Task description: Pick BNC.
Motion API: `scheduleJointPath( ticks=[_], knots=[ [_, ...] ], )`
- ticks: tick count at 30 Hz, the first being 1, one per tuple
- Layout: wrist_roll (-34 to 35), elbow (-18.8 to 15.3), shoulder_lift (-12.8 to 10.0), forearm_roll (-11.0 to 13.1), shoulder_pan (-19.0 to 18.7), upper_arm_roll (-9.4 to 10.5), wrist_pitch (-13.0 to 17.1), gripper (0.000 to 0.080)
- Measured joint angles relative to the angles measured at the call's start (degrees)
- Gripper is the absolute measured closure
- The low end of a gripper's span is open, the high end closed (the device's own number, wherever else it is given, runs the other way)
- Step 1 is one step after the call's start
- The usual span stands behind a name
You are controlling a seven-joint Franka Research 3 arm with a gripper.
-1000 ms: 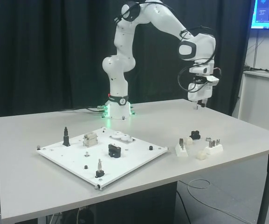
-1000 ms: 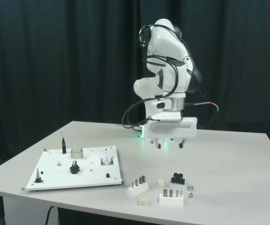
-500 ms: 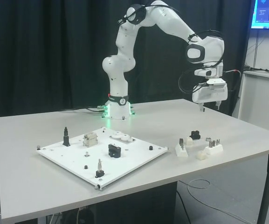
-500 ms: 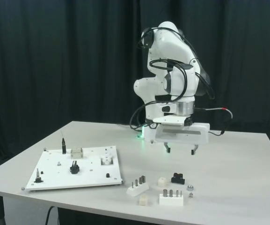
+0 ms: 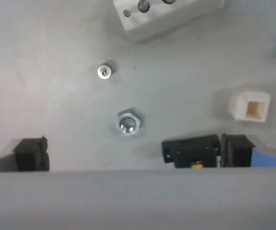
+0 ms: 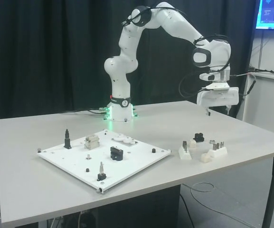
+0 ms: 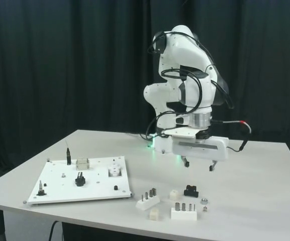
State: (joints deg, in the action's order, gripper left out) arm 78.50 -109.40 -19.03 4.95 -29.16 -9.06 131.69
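White board (image 7: 97, 191) is sitting on the left of the grey desk (image 7: 255, 201), you're seeing fixtures standing on it. Right of it, small parts are lying close together: pegged white holder (image 7: 148, 200), white cube (image 7: 154, 215), white block (image 7: 184, 213), black part (image 7: 191, 191), hex nut (image 5: 128, 122). BNC is lying somewhere in this group; you can't tell which piece. Gripper (image 7: 198, 164) is hovering above the group, fingers spread wide, grasping nothing.

Black curtain (image 7: 59, 65) spans the backdrop. Grey table (image 6: 32, 137) at centre — white cabinet (image 6: 265, 97) at 3 o'clock.
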Motion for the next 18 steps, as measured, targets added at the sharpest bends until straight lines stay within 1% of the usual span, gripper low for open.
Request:
scheduleJointPath(
  ticks=[4, 7, 13, 18],
  knots=[
    [4.1, 0.5, -1.1, 0.1, 0.0, 0.10, 1.1, 0.0003],
    [5.9, 0.7, -1.9, 0.1, 0.0, 0.16, 2.2, 0.0003],
    [6.4, 1.4, -3.9, 0.2, 0.0, 0.19, 4.0, 0.0003],
    [6.4, 2.8, -5.9, 0.7, 0.0, 0.20, 4.2, 0.0003]
  ],
)
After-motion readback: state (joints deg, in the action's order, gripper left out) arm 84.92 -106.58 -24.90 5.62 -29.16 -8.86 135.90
